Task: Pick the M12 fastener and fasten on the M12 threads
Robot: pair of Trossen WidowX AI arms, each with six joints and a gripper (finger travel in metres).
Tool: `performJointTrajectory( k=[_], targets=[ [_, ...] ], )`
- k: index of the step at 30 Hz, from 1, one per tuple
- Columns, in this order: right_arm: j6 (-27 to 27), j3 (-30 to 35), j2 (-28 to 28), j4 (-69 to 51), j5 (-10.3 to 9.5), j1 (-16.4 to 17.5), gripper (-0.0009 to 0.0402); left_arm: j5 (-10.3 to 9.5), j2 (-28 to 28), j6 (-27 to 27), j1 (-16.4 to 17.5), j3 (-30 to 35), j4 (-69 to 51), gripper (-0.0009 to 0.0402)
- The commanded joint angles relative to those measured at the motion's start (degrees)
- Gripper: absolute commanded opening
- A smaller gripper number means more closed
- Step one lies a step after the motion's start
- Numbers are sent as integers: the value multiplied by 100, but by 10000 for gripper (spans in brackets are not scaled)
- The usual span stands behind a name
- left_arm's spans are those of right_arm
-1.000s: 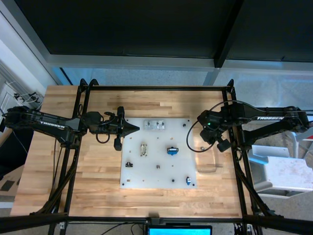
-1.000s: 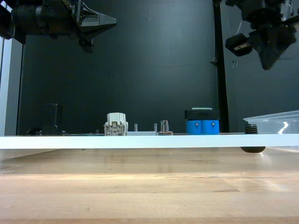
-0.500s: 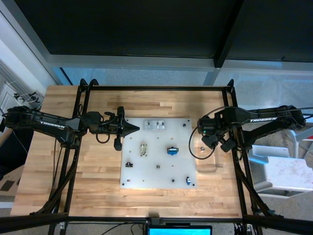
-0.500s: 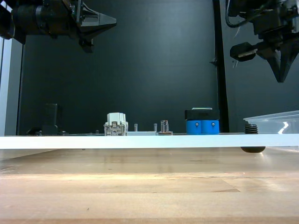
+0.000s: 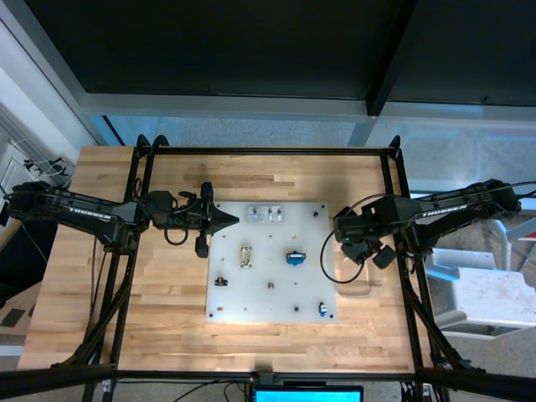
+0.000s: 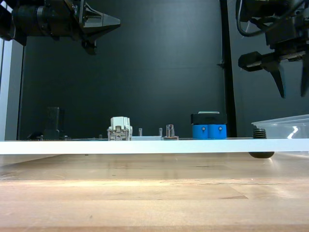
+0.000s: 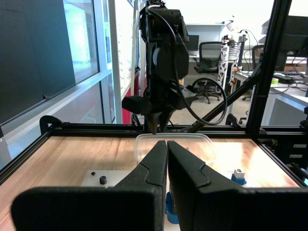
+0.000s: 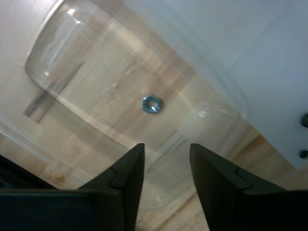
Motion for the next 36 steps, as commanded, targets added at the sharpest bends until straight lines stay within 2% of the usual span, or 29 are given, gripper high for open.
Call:
performJointTrajectory(
  k=[1,12,21,25,27,33,36],
  targets=[
    [52,-146,81,177,4,0,159,2,0,2,0,2,2,0],
    [138,-376,516,656,-4,31,167,0,0,2,0,2,2,0],
    [133,-870,535,1152,-55,138,167,0,0,2,2,2,2,0],
    [140,-986,551,1335,-256,195,167,0,0,2,0,2,2,0],
    [140,-1019,603,1399,-291,203,166,0,0,2,0,2,2,0],
    [127,-1034,870,1554,-243,221,161,0,0,2,0,2,2,0],
    [96,-1034,957,1648,-122,225,161,0,0,2,0,2,2,0]
  ],
)
